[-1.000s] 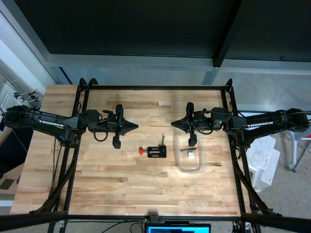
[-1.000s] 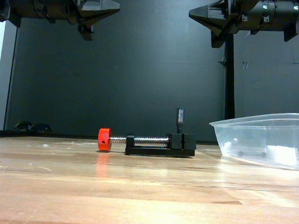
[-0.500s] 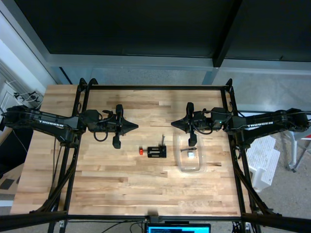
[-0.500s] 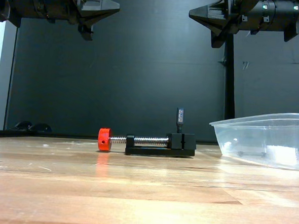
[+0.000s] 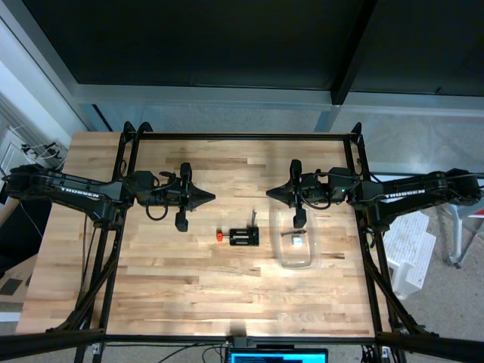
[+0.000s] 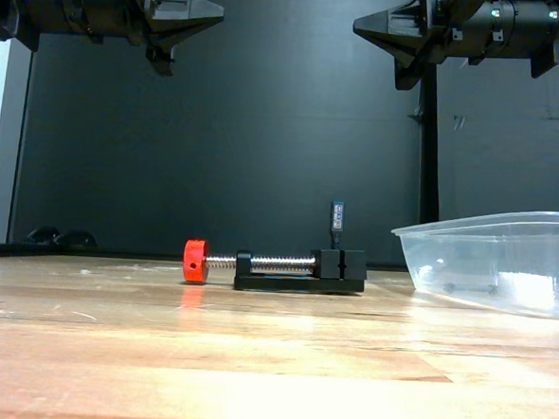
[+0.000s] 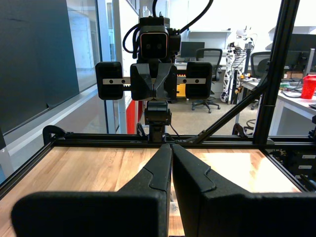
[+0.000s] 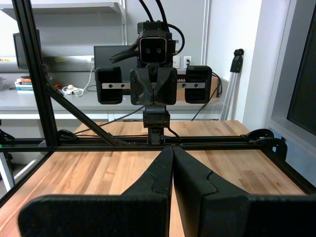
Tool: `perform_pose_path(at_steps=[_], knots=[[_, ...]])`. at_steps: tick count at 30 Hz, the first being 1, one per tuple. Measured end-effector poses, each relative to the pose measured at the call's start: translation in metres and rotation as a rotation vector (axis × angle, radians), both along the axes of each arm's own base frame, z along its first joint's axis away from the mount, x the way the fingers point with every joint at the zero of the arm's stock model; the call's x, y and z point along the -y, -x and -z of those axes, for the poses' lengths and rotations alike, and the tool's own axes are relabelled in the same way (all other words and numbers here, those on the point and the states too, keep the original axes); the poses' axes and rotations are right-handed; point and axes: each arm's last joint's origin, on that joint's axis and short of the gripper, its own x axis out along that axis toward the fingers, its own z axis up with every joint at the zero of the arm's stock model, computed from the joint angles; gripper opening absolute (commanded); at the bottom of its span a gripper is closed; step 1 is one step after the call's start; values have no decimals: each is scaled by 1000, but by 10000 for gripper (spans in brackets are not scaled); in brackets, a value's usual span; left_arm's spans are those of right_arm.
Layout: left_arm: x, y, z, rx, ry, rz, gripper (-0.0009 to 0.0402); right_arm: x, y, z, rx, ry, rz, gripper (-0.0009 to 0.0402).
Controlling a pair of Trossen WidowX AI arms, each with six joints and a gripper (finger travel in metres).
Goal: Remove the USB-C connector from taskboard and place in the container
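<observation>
The taskboard (image 5: 240, 237) is a small black vise-like block with an orange-red knob (image 6: 195, 260) at its left end, lying mid-table. A thin pin (image 6: 336, 222) stands upright on its right part. The clear container (image 5: 296, 242) sits just to its right. Inside the container lie a slim dark piece, the USB-C connector (image 5: 286, 234), and a small white square (image 5: 297, 240). My left gripper (image 5: 214, 197) hangs high behind and left of the taskboard, shut and empty. My right gripper (image 5: 267, 193) hangs high behind the container, shut and empty, its tip facing the left one.
A black frame rail (image 5: 242, 137) runs around the table's back and sides. A laptop edge (image 5: 277, 354) shows at the near edge. In the low view the container (image 6: 495, 261) rises at the right, beside the taskboard (image 6: 300, 268).
</observation>
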Motion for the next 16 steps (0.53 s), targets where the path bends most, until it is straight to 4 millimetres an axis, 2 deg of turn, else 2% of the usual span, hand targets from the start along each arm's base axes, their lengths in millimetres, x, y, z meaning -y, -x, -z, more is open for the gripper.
perform_pose_path(at_steps=[16], knots=[[0, 0, 0, 0, 0, 0, 0, 0, 0, 1, -7, 0, 0, 0]])
